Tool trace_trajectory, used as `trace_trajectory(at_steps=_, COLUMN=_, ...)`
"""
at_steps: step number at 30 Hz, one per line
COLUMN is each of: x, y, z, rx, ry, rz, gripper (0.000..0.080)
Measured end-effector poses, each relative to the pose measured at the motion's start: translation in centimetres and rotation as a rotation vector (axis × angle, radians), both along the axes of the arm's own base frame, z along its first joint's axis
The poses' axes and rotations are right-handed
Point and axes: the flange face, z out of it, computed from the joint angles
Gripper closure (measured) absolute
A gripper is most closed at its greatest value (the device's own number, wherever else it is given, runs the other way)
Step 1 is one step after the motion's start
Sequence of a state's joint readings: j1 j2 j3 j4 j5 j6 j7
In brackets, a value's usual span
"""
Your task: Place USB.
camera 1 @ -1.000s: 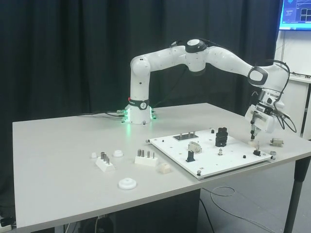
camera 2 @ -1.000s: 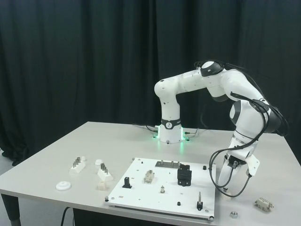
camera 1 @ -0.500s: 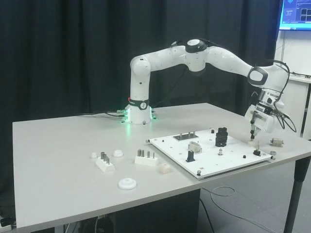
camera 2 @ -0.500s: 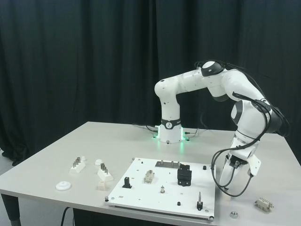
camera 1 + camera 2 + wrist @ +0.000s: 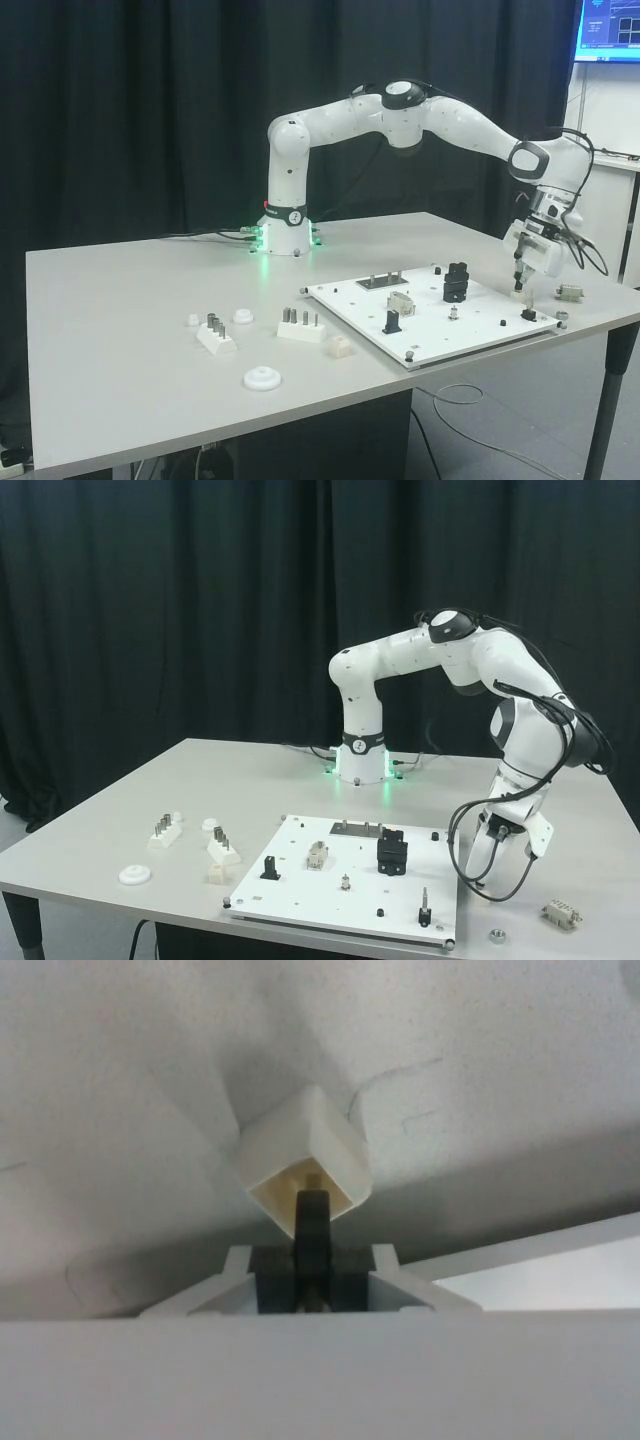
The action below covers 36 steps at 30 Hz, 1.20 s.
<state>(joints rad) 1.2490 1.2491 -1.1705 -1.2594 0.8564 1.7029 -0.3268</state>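
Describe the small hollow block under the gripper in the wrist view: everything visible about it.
The block is a small pale square cap, plastic by its look, hollow with thin walls and its open end facing the camera. It sits tilted, corner-on, on the grey table. A black plug held at the gripper reaches into its opening. The room views do not show it clearly.

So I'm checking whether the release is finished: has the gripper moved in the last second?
Yes. In the first room view the gripper has risen slightly, now higher above the white board edge.
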Motion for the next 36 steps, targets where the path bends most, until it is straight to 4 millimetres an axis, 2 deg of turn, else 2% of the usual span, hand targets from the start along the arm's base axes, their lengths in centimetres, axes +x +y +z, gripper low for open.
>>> trace_trajectory(at_steps=36, x=-0.36, y=0.32, z=-0.82, rx=0.005, ry=-0.013, rz=0.014, gripper=0.0736)
